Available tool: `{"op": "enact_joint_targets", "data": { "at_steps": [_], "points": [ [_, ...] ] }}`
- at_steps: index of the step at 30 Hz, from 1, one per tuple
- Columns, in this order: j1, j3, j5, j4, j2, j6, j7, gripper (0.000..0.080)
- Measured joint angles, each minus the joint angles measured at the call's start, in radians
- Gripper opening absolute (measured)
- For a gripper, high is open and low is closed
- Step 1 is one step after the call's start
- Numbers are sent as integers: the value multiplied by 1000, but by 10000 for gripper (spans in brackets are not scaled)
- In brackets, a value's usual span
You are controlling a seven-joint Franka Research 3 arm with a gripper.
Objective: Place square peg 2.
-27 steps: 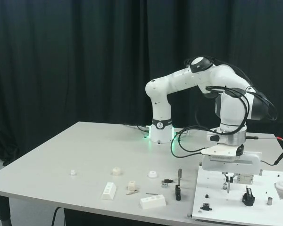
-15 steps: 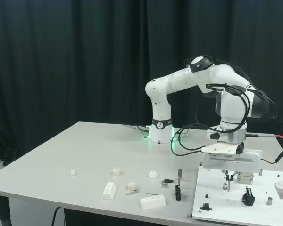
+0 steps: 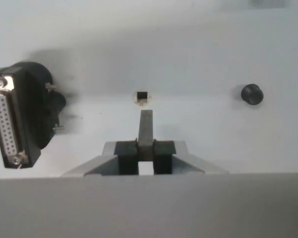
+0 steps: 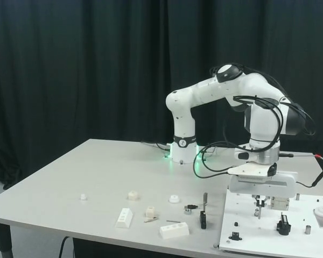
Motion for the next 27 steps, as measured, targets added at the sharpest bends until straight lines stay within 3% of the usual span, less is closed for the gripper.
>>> {"op": "enact_joint_targets", "data": {
  "at_steps": [7,14,27],
  "points": [
    [-8,-1,-11,1,0,6,-6,59],
    [-21,-19,-64,2,0,-2,-37,59],
    [-61,-118,-167,-18,0,-153,-198,59]
  ]
}}
